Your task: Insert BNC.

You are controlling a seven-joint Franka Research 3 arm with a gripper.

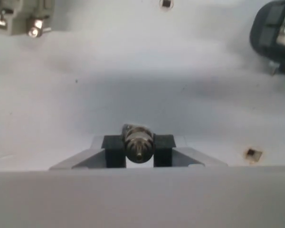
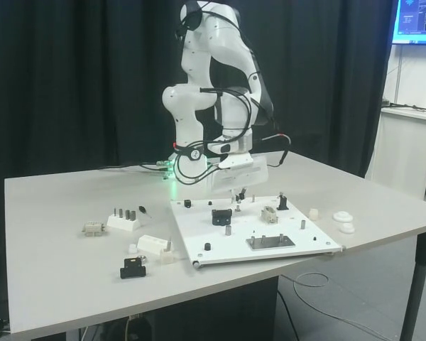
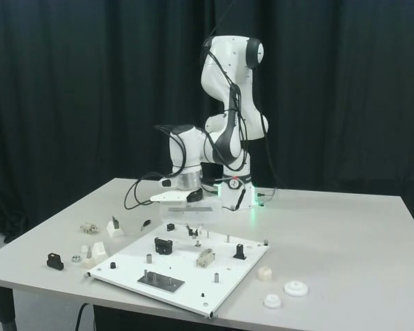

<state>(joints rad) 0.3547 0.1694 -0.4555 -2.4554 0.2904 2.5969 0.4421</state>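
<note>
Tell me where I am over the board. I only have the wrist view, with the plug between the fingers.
Observer: The gripper, holding the plug, hangs over the rear part of the white board, close to the arm's base.
Operator: Anything near the board's front edge?
Observer: A grey metal plate lies there, apart from the gripper.
Operator: Loose parts off the board?
Observer: Yes, a black block lies on the table, beyond the board's edge.
</note>
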